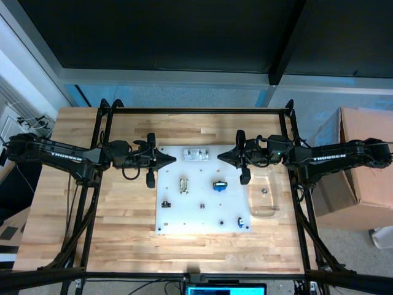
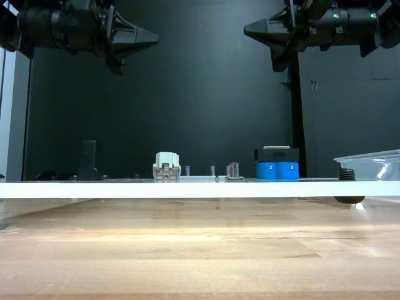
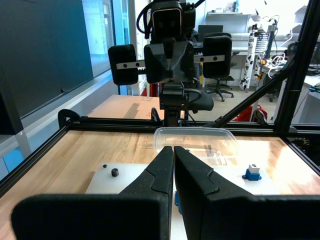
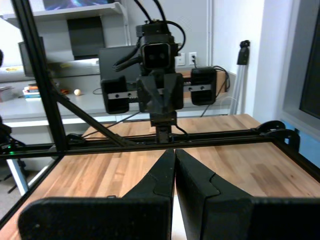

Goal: Unfasten the M12 nut and place it in the container

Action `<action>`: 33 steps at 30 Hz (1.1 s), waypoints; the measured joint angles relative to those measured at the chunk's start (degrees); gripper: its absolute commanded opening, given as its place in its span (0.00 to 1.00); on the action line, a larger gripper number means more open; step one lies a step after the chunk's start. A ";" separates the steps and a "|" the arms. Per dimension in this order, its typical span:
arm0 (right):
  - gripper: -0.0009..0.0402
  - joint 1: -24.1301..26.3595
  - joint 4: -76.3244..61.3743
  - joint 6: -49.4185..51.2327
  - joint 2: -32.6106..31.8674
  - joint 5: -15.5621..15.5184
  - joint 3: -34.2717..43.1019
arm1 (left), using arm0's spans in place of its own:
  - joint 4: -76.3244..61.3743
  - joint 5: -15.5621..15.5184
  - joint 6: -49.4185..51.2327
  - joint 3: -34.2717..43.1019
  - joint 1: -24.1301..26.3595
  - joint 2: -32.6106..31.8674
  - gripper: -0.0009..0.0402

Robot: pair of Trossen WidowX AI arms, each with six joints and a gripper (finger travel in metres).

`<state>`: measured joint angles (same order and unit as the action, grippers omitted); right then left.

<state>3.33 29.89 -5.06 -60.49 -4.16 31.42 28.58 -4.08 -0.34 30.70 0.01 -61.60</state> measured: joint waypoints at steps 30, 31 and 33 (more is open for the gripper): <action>0.02 -0.09 -0.11 -0.44 0.00 0.02 -0.04 | 0.00 -0.02 -0.02 0.00 0.00 0.00 0.02; 0.02 -0.09 -0.13 -0.44 0.00 0.02 -0.04 | 0.00 0.00 0.00 0.00 0.00 0.02 0.02; 0.02 -0.09 -0.11 -0.44 0.00 0.02 -0.04 | 0.00 -0.02 0.00 0.00 0.00 0.02 0.02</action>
